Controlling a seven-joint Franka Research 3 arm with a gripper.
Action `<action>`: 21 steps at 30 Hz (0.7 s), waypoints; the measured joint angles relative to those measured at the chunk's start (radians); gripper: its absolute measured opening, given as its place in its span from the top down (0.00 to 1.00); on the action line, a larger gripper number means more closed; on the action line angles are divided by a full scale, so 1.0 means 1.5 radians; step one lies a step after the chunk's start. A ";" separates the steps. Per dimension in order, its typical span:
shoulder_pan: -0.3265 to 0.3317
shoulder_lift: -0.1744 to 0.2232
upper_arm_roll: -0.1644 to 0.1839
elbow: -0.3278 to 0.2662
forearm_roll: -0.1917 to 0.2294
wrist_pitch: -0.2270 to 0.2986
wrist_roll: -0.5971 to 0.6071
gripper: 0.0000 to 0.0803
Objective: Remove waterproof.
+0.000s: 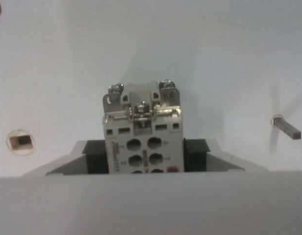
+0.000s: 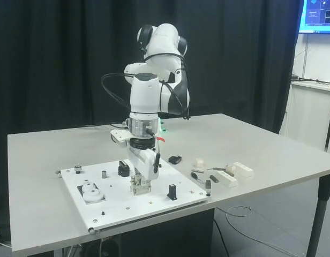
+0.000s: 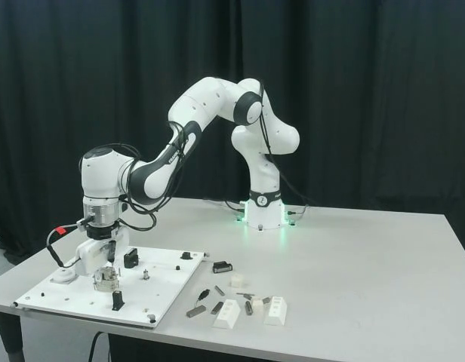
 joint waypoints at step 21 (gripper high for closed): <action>-0.001 0.000 0.000 0.002 0.000 0.005 -0.018 0.60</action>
